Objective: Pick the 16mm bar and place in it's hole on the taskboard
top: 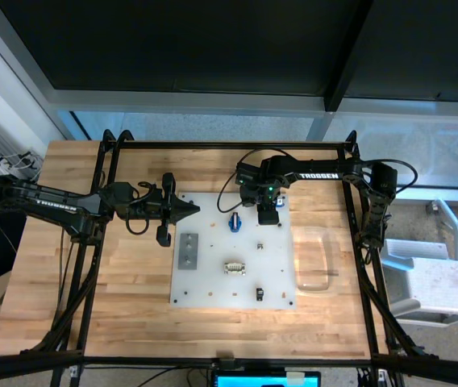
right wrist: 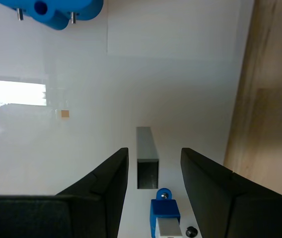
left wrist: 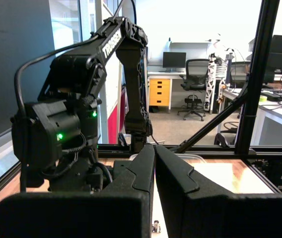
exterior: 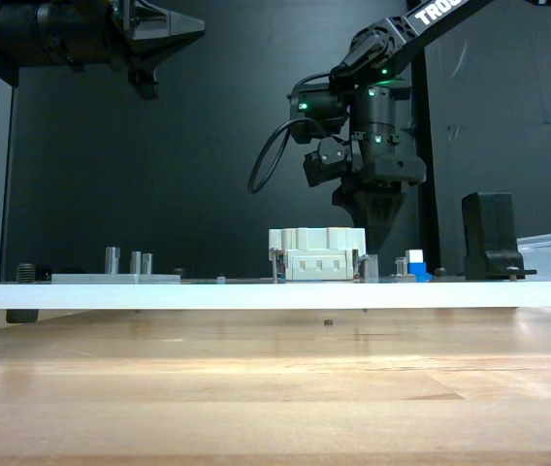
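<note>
High view, left tool (top: 190,210): over the left edge of the taskboard (top: 213,282), pointed toward the right tool, closed to a point, holding nothing.
High view, right tool (top: 268,214): over the far part of the taskboard, pointed down; opening not readable from here.
High view, 16mm bar: not made out, covered by the right tool.
High view, blue fitting (top: 234,222): just beside the right tool, on the side toward the left tool.
High view, grey block (top: 189,250): near the left tool, on its near side.
High view, clear tray (top: 328,274): off the taskboard on the wooden surface (top: 132,306), on the right tool's outer side.
Low view, left tool (exterior: 193,27): high above the taskboard (exterior: 256,294), well apart from the right tool.
Low view, right tool (exterior: 379,238): tips down, just above the 16mm bar (exterior: 370,267).
Low view, 16mm bar: upright, a short grey stub on the taskboard under the right tool's tips; depth in its seat not readable.
Low view, blue-and-white part (exterior: 413,262): just beside the bar, away from the left tool.
Left wrist view, left tool (left wrist: 154,163): closed along a thin seam, nothing between.
Left wrist view, right arm (left wrist: 76,124): straight ahead of the left tool.
Right wrist view, right tool (right wrist: 154,153): open wide, fingers (right wrist: 108,173) gripping nothing.
Right wrist view, 16mm bar (right wrist: 147,144): square, grey, standing in the white taskboard (right wrist: 81,148) between the open fingers, touching neither.
</note>
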Tool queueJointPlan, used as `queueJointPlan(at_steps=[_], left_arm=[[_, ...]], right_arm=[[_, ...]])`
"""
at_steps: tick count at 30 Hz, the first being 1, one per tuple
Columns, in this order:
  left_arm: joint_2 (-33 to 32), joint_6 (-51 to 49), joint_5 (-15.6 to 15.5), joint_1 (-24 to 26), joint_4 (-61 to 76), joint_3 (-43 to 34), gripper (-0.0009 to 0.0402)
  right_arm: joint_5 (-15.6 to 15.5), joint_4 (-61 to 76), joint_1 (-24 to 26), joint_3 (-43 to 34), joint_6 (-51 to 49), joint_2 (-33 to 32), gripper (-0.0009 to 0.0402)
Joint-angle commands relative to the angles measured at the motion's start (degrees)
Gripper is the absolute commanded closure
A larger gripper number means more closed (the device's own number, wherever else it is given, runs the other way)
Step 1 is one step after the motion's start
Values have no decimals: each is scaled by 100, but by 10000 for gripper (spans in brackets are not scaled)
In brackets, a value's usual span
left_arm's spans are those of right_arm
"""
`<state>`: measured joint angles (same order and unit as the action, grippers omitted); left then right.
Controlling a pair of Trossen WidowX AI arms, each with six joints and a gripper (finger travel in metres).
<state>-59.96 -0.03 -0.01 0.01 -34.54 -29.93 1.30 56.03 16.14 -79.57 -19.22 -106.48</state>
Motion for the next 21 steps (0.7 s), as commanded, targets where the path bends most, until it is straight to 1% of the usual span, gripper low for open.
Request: queueJointPlan(at_steps=[1, 5, 14, 17, 21], left_arm=[[-2, 2, 0, -2, 0, -2, 393], [-2, 0, 0, 0, 0, -2, 393], [-2, 2, 0, 0, 0, -2, 393], [-2, 2, 0, 0, 0, -2, 393], [-2, 2, 0, 0, 0, -2, 393]], right_arm=[[-111, -11, 0, 72, 13, -2, 265], [-136, -24, 0, 101, 24, -2, 298], [-136, -20, 0, 90, 26, 0, 396], [-136, -7, 0, 90, 31, 4, 387], [-136, 28, -2, 90, 28, 42, 389]])
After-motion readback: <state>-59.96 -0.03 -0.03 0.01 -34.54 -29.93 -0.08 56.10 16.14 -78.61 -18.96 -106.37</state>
